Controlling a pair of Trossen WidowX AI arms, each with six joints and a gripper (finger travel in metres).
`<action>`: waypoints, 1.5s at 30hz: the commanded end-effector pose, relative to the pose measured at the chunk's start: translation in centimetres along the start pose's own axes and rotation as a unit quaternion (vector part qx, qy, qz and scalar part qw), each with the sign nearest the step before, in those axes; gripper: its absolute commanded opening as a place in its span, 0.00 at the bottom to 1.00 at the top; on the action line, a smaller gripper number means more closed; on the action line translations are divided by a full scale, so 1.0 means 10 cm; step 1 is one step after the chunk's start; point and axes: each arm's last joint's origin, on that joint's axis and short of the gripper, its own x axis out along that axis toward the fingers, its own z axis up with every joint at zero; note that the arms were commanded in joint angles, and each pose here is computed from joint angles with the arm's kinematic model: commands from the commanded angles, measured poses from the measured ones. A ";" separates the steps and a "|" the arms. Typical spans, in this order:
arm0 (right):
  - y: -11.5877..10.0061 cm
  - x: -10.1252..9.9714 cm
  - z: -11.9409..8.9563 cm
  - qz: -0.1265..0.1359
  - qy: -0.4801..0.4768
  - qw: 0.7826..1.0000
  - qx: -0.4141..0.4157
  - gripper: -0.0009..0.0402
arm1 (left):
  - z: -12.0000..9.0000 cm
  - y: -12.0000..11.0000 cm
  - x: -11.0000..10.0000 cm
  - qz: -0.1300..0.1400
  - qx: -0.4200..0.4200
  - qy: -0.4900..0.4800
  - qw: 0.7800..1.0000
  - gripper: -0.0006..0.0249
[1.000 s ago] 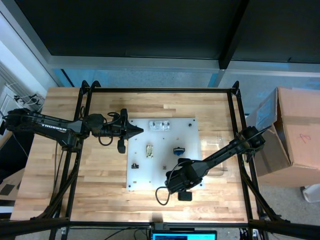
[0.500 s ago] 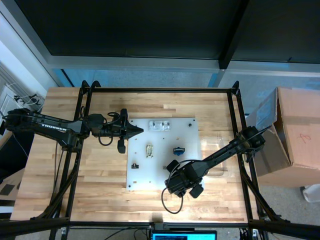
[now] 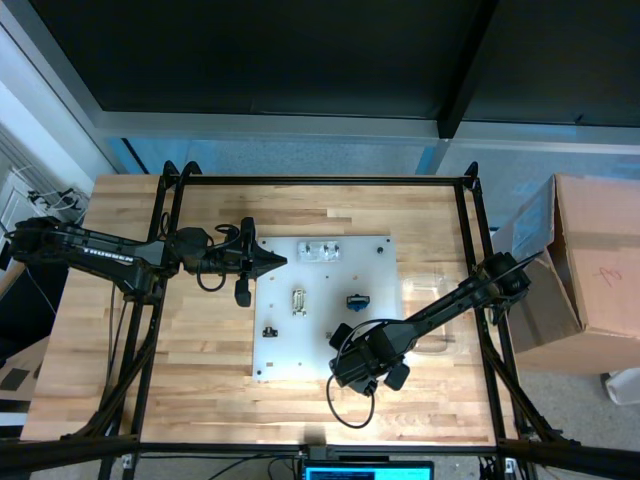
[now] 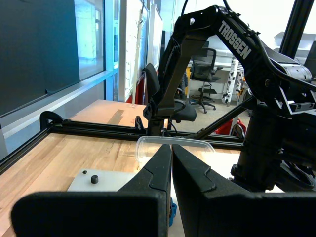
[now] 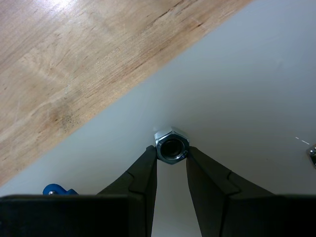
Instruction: Unfasten the M12 nut and place it in the container
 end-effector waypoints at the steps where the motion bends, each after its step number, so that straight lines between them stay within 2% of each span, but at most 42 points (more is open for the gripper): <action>1: 0.00 -0.01 0.01 0.003 -0.008 1.000 0.002 0.10 | 0.00 0.00 0.00 0.000 0.000 0.000 1.000 0.02; 11: 0.01 -0.15 -0.04 0.000 -0.010 0.999 0.039 0.44 | 0.00 0.00 0.00 0.000 0.000 0.000 1.000 0.02; 15: 0.03 -0.26 -0.09 0.003 -0.003 0.997 0.077 0.50 | 0.00 0.00 0.00 0.000 0.000 0.000 1.000 0.02; 18: 0.04 -0.34 -0.13 0.002 -0.007 0.989 0.146 0.50 | 0.00 0.00 0.00 0.000 0.000 0.000 1.000 0.02; 21: 0.04 -0.41 -0.14 0.001 -0.016 0.965 0.260 0.47 | 0.00 0.00 0.00 0.000 0.000 0.000 1.000 0.02; 25: 0.01 -0.47 -0.17 0.002 -0.026 0.914 0.406 0.33 | 0.00 0.00 0.00 0.000 0.000 0.000 1.000 0.02; 27: 0.01 -0.48 -0.18 0.007 -0.028 0.898 0.439 0.24 | 0.00 0.00 0.00 0.000 0.000 0.000 1.000 0.02; 31: 0.02 -0.45 -0.15 0.047 -0.030 0.889 0.454 0.00 | 0.00 0.00 0.00 0.000 0.000 0.000 1.000 0.02; 33: 0.02 -0.43 -0.13 0.057 -0.036 0.884 0.463 0.04 | 0.00 0.00 0.00 0.000 0.000 0.000 1.000 0.02; 35: 0.02 -0.38 -0.12 0.071 -0.048 0.874 0.478 0.03 | 0.00 0.00 0.00 0.000 0.000 0.000 1.000 0.02; 38: 0.04 -0.29 -0.11 0.107 -0.063 0.867 0.482 0.02 | 0.00 0.00 0.00 0.000 0.000 0.000 1.000 0.02; 45: 0.04 -0.15 -0.19 0.107 -0.056 0.864 0.488 0.02 | 0.00 0.00 0.00 0.000 0.000 0.000 1.000 0.02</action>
